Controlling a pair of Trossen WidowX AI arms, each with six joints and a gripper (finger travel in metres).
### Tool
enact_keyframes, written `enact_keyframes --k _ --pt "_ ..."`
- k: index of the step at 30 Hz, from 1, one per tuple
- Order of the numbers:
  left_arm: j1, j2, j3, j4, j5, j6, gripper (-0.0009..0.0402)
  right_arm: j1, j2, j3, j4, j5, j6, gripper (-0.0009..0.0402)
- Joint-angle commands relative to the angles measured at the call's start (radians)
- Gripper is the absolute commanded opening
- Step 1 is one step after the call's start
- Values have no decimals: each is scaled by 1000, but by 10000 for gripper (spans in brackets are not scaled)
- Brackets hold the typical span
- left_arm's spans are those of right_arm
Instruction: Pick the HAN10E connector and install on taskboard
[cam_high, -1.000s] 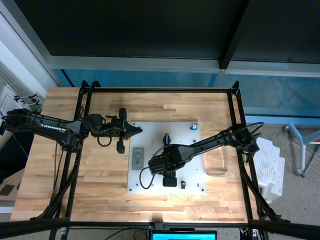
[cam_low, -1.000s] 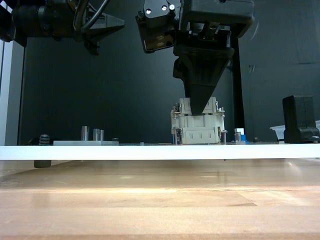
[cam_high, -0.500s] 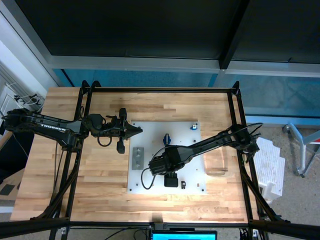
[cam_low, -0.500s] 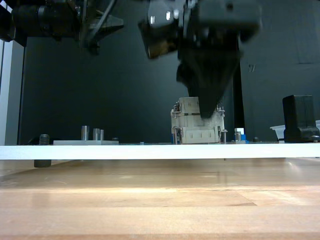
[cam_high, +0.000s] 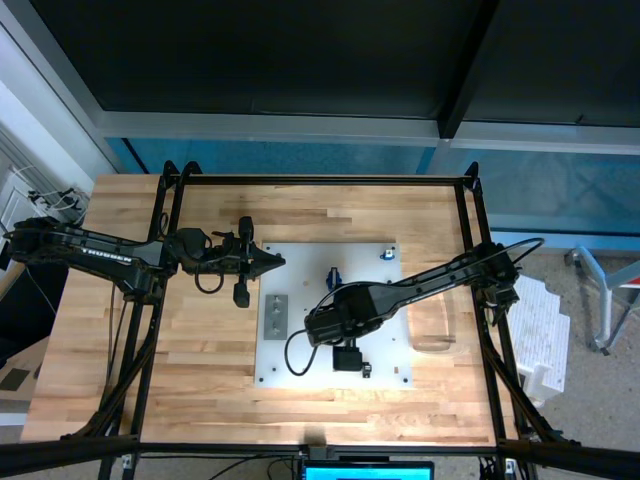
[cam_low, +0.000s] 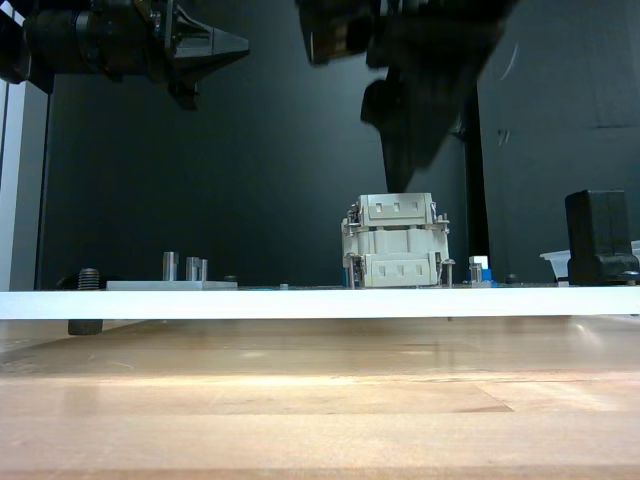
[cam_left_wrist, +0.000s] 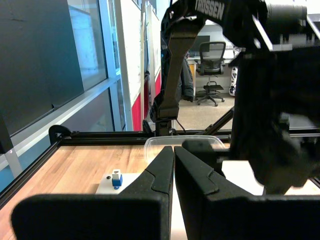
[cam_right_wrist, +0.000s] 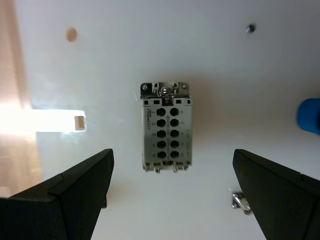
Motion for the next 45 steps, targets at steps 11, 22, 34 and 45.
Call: enact_keyframes --k 11,22,34,45 --pt "0 0 0 0 0 0 1 2 -27 2 -3 0 0 330" --pt "0 0 0 0 0 0 1 1 -74 -40 -10 -34 -19 330" --pt "0 0 0 0 0 0 1 -94 -315 -272 130 28 -80 325" --pt "0 0 0 0 0 0 1 -187 -537 -472 348 27 -157 184"
